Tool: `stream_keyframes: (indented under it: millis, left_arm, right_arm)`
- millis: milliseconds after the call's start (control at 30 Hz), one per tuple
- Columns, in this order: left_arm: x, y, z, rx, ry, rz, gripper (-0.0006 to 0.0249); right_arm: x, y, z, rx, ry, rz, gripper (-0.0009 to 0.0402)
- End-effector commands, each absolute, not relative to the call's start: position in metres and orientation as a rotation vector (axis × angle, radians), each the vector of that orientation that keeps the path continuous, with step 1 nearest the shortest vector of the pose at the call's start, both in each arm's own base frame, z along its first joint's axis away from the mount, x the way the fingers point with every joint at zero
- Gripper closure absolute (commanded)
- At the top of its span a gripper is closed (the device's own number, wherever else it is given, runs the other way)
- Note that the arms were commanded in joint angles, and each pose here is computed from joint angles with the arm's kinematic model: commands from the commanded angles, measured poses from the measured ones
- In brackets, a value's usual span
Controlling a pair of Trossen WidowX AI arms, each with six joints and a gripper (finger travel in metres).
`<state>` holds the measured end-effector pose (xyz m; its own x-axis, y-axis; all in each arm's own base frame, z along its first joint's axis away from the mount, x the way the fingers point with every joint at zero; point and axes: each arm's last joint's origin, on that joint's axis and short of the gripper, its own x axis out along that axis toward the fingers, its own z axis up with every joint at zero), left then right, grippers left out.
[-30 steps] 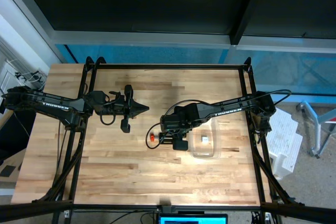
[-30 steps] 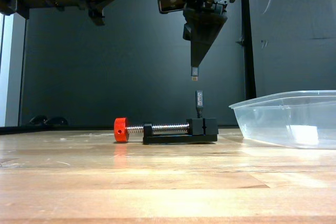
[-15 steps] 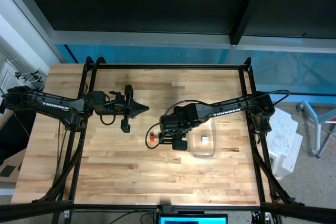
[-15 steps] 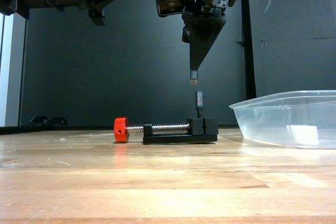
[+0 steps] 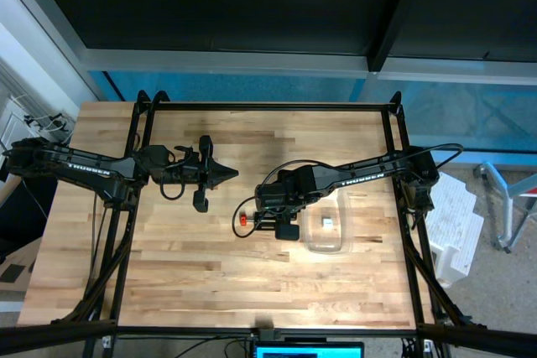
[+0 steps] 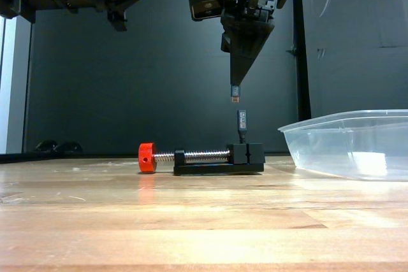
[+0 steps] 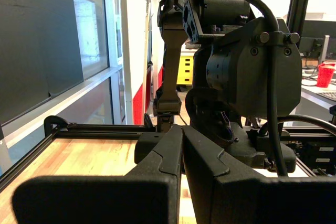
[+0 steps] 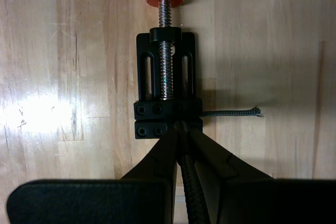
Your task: Pick the usb-c connector and install on the hub
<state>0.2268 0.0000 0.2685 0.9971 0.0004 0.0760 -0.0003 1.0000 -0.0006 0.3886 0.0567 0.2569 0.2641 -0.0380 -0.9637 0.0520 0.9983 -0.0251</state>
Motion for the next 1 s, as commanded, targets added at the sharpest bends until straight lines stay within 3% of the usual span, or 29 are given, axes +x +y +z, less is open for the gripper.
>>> stream_keyframes:
  millis: [33,1000]
  left_arm:
    - [0.2269,0.0,0.2685,0.0,-0.076,0.0,0.0243]
    - [0.2269,0.0,0.2685,0.0,-0.076,0.0,0.0243]
  right_arm:
    - [0.3884,0.0568,0.2569,0.013,1.303,-0.061,0.0393]
    - [0.3876,0.0564,0.2566,0.011,1.312,-0.063,0.0393]
